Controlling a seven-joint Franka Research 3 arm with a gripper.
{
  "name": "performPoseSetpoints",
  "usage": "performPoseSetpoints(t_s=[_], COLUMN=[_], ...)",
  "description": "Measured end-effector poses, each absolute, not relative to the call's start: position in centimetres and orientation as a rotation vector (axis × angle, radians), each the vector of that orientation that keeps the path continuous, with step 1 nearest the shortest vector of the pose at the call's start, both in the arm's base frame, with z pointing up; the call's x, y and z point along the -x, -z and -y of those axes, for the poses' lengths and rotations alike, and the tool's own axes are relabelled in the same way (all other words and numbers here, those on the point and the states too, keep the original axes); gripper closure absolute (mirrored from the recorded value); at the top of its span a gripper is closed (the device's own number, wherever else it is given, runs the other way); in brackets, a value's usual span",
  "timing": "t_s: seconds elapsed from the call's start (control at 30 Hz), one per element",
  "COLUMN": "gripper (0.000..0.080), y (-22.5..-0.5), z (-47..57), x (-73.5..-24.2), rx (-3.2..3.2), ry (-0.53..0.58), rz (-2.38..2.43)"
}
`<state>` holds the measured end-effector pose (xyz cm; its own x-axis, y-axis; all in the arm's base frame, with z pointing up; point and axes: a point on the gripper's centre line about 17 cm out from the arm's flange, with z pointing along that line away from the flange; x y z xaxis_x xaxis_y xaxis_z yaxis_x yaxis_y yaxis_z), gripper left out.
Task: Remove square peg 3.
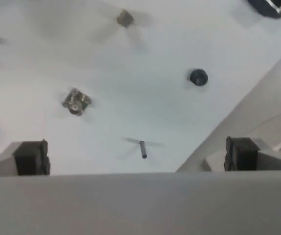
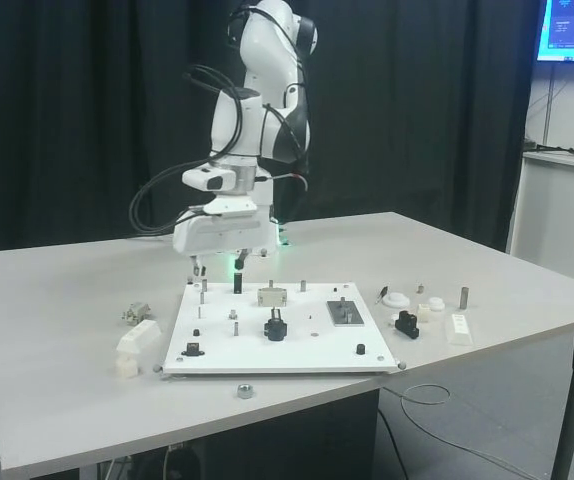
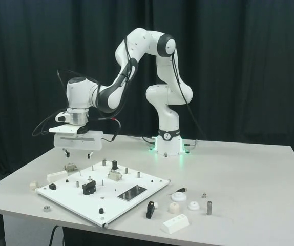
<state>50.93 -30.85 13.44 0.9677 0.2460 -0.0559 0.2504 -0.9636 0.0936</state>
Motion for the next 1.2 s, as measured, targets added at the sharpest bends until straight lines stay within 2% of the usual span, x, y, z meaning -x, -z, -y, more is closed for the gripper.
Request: performPoseSetpoints(t_s=[0.4,0.8,1.2], gripper=[0.0003,0.0003,0.0003], y=[-12.4,-11.5,-10.5], z=[31.8,30.4,29.0], x=[-49.5,-51.1,-51.9], rx=[-3.047,-3.085,-3.102], ry=[0.039,-0.101,-0.138], rz=[-0.326,-0.304,-0.304])
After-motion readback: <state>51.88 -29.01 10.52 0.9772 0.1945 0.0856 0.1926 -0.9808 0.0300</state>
